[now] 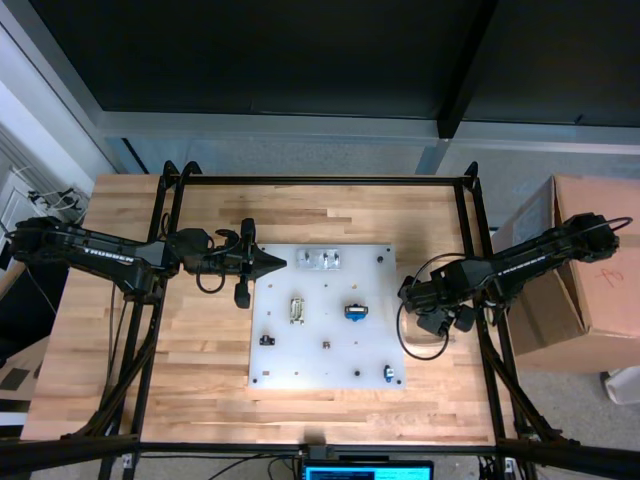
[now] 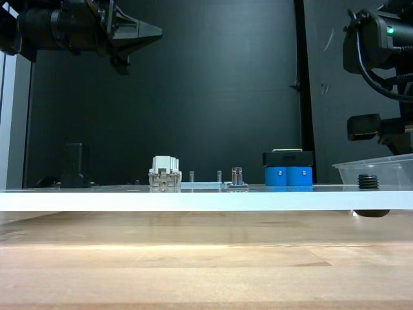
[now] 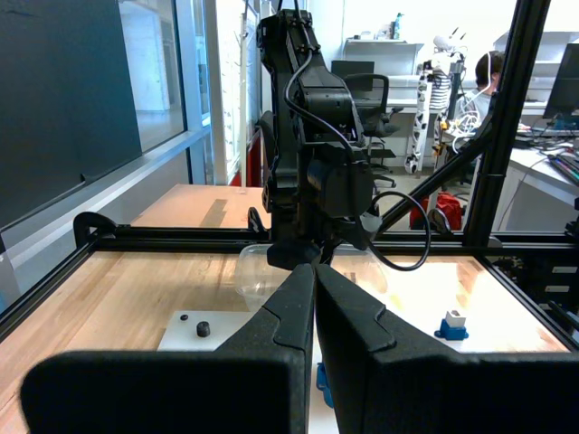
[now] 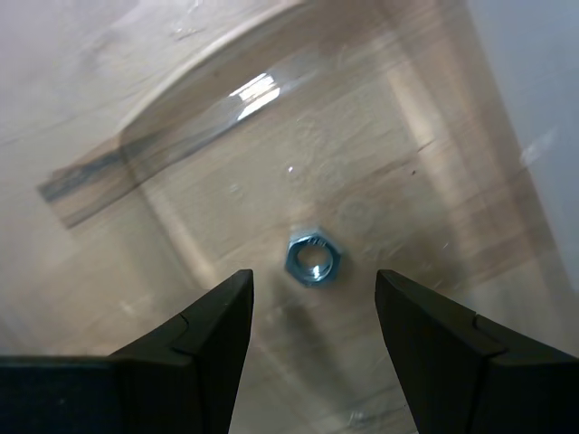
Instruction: Pick the M12 nut and place it on its threads and fasten
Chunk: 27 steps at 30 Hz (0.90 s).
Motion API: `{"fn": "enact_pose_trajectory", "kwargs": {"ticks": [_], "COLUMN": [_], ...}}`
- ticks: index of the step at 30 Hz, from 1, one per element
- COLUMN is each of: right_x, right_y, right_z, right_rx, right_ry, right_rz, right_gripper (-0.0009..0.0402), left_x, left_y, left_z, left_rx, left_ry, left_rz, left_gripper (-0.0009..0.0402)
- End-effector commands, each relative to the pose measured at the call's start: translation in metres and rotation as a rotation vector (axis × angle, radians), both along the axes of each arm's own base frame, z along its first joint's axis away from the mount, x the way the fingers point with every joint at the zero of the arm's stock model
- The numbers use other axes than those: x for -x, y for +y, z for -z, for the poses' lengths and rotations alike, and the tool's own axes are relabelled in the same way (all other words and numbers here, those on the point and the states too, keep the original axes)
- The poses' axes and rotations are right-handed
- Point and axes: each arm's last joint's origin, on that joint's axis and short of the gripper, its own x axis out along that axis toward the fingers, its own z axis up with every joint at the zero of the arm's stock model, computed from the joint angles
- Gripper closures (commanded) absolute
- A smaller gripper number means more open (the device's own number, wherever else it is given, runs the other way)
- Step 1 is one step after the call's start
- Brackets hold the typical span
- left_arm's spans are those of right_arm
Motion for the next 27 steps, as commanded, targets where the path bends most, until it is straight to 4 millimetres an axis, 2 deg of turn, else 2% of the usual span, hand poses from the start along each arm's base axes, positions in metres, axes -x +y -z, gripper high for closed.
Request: {"fn": "enact_pose_trajectory", "kwargs": {"ticks": [1,15,20,27], "right_x": [0.002,0.005,0.006,0.006], "right_y": [0.0,-0.002,-0.003,-0.003], "right_z": [0.003,0.013,0.016,0.016], "right_rx": [0.001,0.024,0.054,0.05], "right_ry": [0.001,-0.016,-0.017,-0.018], "right_rz": [0.0,-0.001,0.001,0.0], "right_gripper": [0.0214,0.0254,0.03,0.0398], "left_x": [0.0,0.0,0.0,0.0], "left_y": [0.0,0.0,0.0,0.0], "left_z": [0.0,0.0,0.0,0.0], "left_rx": [0.0,0.0,0.0,0.0], "left_ry": [0.0,0.0,0.0,0.0], "left_rz": [0.0,0.0,0.0,0.0], "left_gripper": [0.0393,0.0393,0.0393,0.0393]}}
